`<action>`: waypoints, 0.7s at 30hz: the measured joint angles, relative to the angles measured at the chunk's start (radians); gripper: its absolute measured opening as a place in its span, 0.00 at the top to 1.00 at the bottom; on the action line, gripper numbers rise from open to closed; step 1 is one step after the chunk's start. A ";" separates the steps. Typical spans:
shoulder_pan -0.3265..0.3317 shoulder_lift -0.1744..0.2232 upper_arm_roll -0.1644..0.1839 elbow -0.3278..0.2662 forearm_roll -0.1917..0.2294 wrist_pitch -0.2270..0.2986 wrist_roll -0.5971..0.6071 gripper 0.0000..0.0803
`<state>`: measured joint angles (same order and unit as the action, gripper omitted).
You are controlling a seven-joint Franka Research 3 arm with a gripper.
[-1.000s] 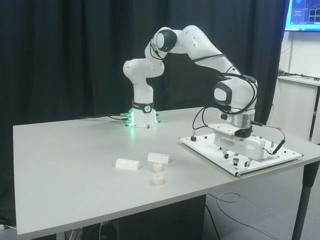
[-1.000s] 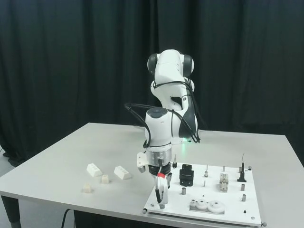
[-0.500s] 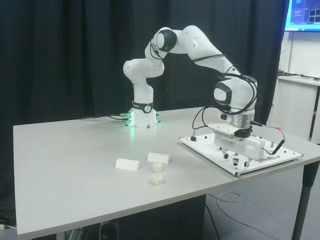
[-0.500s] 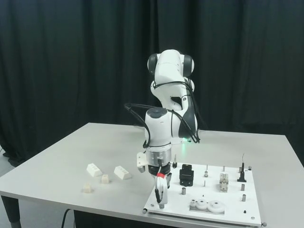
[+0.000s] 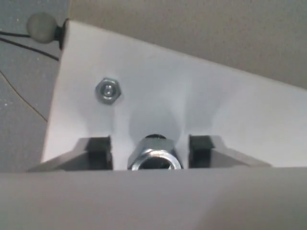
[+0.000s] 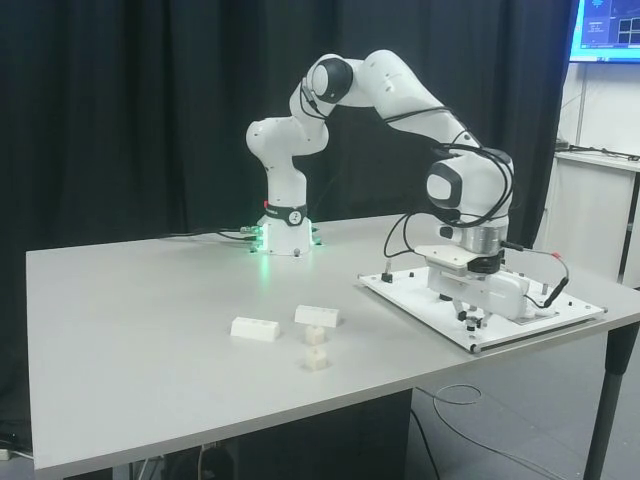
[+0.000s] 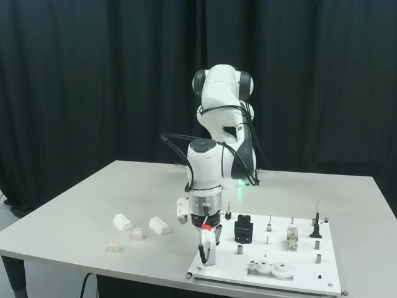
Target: Remove bolt 4.
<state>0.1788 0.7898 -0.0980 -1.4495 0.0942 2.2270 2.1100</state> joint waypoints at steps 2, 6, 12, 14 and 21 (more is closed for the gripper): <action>0.000 -0.001 -0.003 0.001 0.005 -0.011 0.000 0.57; 0.000 0.000 -0.010 0.001 0.020 -0.011 0.000 0.57; 0.000 0.001 -0.014 0.002 0.033 -0.011 0.000 0.72; 0.000 0.001 -0.014 0.002 0.035 -0.011 0.000 0.72; 0.001 0.001 -0.014 0.002 0.036 -0.011 -0.010 0.72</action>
<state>0.1793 0.7907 -0.1120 -1.4477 0.1298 2.2156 2.1001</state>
